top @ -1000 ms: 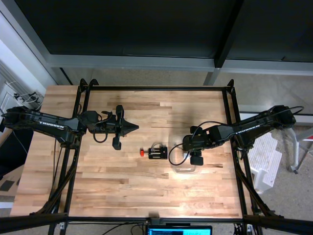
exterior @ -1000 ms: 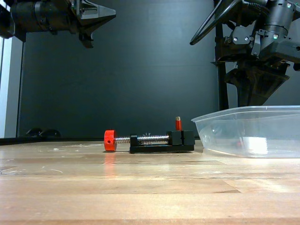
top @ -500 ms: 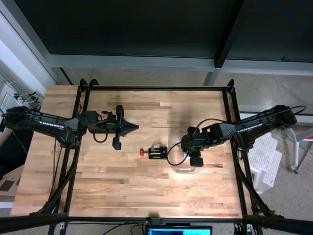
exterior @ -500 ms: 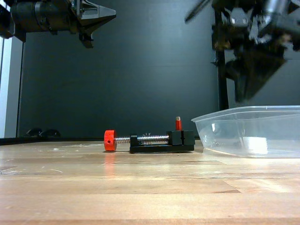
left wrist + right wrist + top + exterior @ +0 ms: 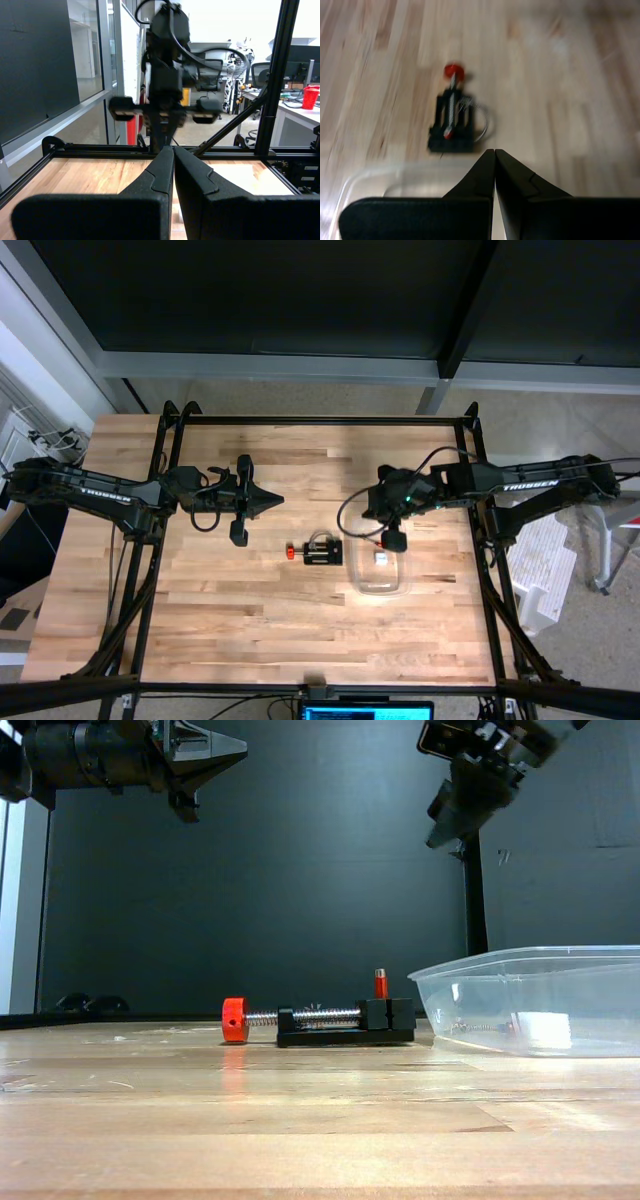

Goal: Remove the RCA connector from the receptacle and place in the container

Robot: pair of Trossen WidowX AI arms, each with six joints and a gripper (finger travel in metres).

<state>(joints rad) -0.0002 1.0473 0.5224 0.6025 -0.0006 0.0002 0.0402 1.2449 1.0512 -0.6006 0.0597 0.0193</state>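
Likely light, stiff and slick, the RCA connector (image 5: 380, 982) stands upright in the receptacle (image 5: 345, 1017) left of the container (image 5: 540, 970), probably best pinched by its red shank; the right tool (image 5: 494, 151), pressed together and empty, hangs high beyond it, and the left tool (image 5: 173, 148), likewise together, hangs well left.

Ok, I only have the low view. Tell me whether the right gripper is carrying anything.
Observer: No. Its wrist view shows the right gripper, high over the table right of centre, shut on nothing.
Operator: Say what it's aimed at.
Observer: The small black blocky fixture with the round red knob lies ahead of its tips.
Operator: Report the left gripper.
Observer: The left gripper is shut too, parked high over the table's left side.
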